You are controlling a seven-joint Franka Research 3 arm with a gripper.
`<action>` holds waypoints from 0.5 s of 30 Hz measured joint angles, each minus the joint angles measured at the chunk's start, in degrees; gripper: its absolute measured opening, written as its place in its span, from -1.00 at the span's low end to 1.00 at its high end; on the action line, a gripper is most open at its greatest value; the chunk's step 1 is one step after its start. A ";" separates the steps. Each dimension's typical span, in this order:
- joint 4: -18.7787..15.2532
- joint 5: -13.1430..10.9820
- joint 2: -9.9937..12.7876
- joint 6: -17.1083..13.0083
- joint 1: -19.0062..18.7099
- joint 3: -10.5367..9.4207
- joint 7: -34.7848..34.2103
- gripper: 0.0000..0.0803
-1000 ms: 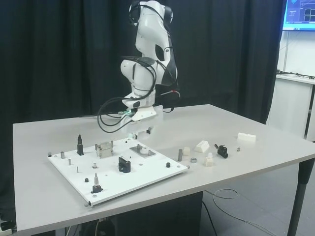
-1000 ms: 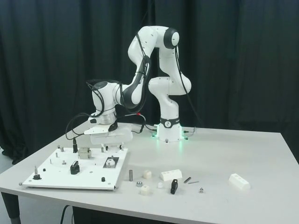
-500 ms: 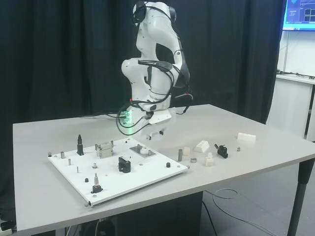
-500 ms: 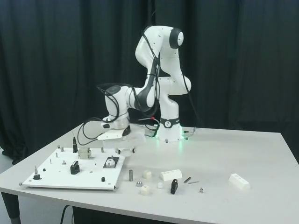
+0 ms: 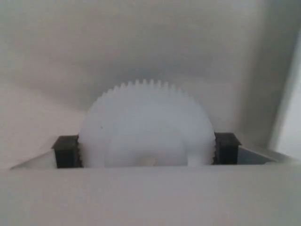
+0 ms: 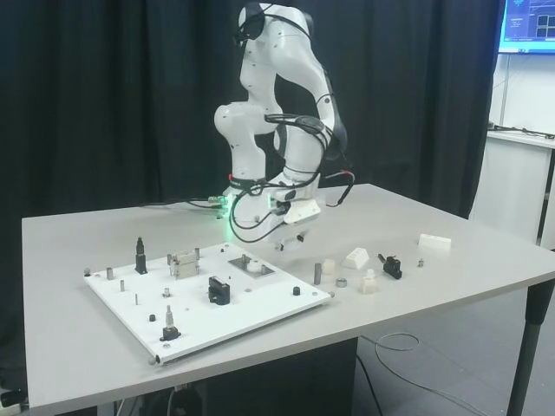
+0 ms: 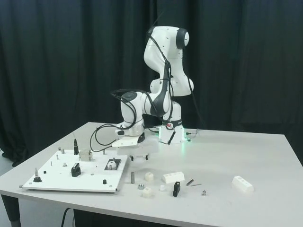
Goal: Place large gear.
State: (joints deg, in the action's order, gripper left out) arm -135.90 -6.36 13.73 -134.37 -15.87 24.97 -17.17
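table (image 6: 486,260) grey; black curtain (image 7: 57,61) behind; claw (image 5: 146,149) clamps large gear (image 5: 146,127).

We see the large gear (image 5: 146,126) between the gripper (image 5: 146,149) fingers, above the table (image 7: 246,156), beside the board (image 7: 57,177); small parts (image 7: 163,182) lie near.

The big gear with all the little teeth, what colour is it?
White. The large gear shows best in the wrist view, clamped between the tool's black fingers.
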 joint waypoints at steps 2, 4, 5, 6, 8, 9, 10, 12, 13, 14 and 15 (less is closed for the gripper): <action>-0.51 0.00 0.00 -0.73 0.00 -0.57 -0.25 0.49; -1.04 -0.03 0.00 -1.50 0.00 -1.14 -0.51 0.49; -1.24 -0.04 0.00 -1.76 0.00 -1.37 -0.67 0.49; -1.47 -0.06 0.00 -2.07 0.00 -1.64 -0.87 0.49; -1.92 -0.09 0.00 -2.69 0.00 -2.11 -1.24 0.49; -2.12 -0.10 0.01 -2.99 0.00 -2.32 -1.41 0.49; -2.31 -0.10 0.01 -3.29 0.00 -2.52 -1.54 0.49; -2.62 -0.11 0.02 -3.75 0.00 -2.90 -1.67 0.49; -2.75 -0.12 0.02 -3.93 0.00 -3.08 -1.69 0.49; -2.88 -0.12 0.02 -4.10 0.00 -3.23 -1.69 0.49; -3.02 -0.13 0.02 -4.35 0.00 -3.37 -1.69 0.49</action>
State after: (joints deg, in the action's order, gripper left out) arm -138.93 -6.49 13.75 -138.72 -15.87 21.59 -18.86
